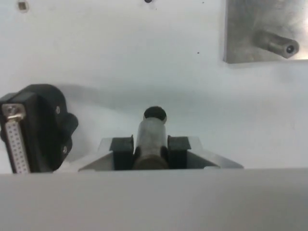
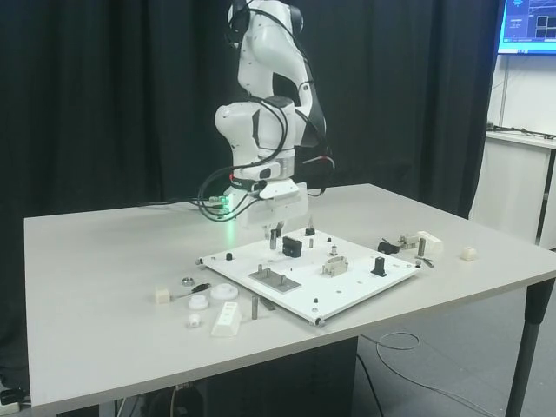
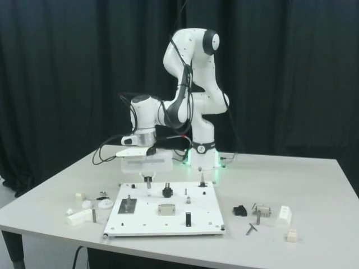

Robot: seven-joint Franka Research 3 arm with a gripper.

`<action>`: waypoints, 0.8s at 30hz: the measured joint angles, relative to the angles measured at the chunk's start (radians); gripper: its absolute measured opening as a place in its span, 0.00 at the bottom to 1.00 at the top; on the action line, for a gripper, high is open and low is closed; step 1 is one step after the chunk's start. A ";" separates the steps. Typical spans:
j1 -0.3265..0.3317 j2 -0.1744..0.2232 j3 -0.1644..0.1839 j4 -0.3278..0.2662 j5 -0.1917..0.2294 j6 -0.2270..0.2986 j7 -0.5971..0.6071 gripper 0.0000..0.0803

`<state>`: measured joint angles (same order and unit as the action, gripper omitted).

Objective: Place round peg 4.

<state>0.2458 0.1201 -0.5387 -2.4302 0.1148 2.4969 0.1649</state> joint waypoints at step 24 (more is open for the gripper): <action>-0.001 -0.034 -0.001 0.003 -0.063 -0.028 0.043 0.18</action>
<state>0.2451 0.0860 -0.5401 -2.4268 0.0521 2.4690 0.2080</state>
